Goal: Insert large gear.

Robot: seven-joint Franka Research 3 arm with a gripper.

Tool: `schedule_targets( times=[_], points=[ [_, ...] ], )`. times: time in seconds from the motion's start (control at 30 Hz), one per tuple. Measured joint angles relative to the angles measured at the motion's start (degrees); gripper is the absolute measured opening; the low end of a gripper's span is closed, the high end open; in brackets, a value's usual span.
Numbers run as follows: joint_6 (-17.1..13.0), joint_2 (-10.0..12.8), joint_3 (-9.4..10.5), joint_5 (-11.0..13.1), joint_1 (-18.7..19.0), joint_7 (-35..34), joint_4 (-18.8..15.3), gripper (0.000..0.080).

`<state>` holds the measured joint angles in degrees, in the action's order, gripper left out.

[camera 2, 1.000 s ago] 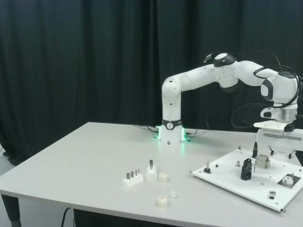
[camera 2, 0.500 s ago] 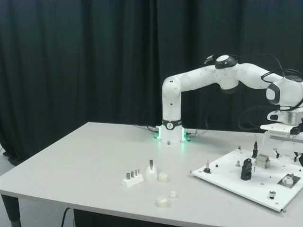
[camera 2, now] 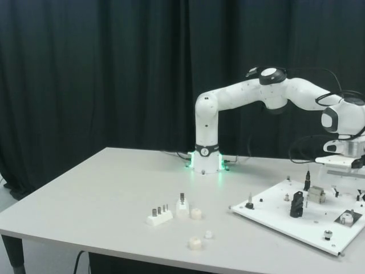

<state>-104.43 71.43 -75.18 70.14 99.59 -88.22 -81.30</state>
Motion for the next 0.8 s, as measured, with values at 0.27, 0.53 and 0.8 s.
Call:
schedule_targets(
  times=[0.27, 0.53, 0.8],
  points=[
    [-1.89, 0.0, 1.82, -0.13, -0.02, 0.0, 0.17, 0.0597],
    [-3.99, 0.0, 3.6, -1.21, -0.01, -0.13, 0.84, 0.0597],
    [-5.91, 0.0, 4.97, -2.6, -0.01, -1.14, 1.33, 0.0597]
  ],
)
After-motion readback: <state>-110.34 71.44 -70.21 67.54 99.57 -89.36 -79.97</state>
